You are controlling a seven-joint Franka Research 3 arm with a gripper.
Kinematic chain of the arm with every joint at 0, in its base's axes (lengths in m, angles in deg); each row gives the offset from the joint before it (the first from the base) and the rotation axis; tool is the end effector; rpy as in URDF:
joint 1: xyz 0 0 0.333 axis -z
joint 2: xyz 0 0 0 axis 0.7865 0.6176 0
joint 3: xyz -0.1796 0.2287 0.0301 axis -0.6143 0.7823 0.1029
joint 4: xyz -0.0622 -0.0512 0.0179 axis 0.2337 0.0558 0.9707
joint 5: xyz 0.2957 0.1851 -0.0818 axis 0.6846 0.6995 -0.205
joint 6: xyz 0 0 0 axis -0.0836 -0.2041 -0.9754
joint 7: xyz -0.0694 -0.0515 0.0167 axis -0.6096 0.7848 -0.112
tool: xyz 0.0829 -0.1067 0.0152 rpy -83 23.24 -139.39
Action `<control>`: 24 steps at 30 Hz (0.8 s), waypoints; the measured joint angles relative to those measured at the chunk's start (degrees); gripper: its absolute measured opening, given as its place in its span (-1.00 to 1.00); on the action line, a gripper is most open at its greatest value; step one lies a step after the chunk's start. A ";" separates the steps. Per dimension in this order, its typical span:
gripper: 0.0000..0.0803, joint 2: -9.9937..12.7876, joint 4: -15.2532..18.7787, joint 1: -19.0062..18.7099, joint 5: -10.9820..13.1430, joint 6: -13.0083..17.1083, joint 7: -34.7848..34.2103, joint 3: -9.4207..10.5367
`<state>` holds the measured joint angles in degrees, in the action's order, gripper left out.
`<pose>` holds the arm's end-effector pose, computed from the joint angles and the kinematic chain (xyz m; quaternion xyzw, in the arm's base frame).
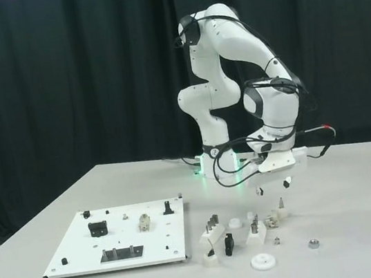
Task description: Pick Ethernet.
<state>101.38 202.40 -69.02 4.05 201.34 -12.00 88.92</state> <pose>0.4586 0.2400 0.2439 0.9849 -0.1105 -0.0879 0.0999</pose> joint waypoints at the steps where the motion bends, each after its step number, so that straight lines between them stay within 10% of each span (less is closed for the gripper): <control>1: 0.99 0.01 0.24 0.00 -0.13 0.22 -0.17 0.00; 24: 0.99 0.34 4.92 -0.88 -0.59 6.40 -3.42 0.06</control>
<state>101.72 207.32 -69.90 3.47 207.74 -15.42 88.98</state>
